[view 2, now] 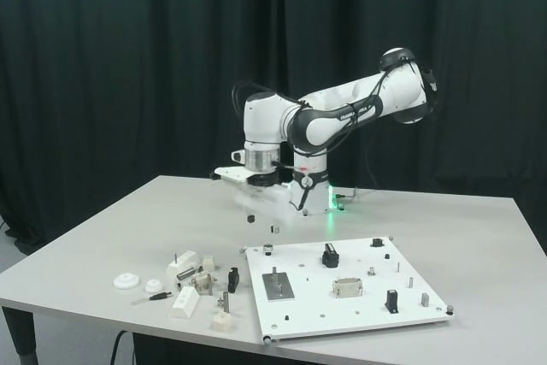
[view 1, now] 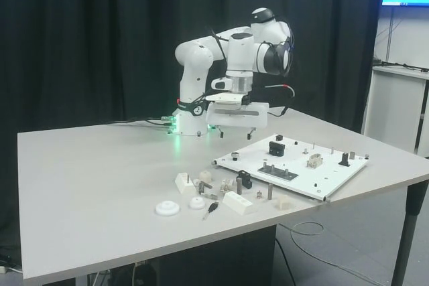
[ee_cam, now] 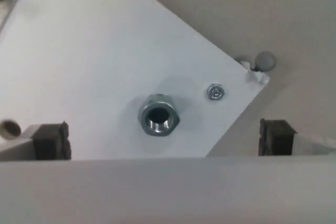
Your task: Remove bolt 4.
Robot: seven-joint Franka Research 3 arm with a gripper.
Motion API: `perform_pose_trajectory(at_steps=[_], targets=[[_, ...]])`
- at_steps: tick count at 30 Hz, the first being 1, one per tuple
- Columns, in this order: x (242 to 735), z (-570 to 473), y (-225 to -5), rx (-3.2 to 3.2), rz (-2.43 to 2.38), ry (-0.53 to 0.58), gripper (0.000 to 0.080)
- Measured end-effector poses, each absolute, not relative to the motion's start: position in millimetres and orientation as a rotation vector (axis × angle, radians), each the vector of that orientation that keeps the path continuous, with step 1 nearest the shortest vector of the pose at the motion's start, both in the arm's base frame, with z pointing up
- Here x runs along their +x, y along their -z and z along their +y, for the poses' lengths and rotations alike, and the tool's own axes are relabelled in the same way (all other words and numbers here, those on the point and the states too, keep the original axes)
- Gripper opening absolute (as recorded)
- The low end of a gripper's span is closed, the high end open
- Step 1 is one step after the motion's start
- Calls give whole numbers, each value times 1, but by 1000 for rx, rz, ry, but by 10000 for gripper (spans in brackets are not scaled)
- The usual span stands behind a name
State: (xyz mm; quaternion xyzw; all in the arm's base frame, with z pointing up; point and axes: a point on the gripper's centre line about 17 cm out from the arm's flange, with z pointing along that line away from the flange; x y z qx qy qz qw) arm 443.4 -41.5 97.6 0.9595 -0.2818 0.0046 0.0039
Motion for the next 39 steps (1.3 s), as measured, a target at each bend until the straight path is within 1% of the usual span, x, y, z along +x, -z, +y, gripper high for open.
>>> perform_pose_trajectory(at_steps=[9, 18, 28, 39], targets=[[447, -37, -81, 2922, -1197, -41, 800], [444, -33, -59, 2808, -1416, -31, 800], [439, -31, -42, 2741, -1484, -16, 800], [435, -24, -31, 2743, -1485, 11, 800]])
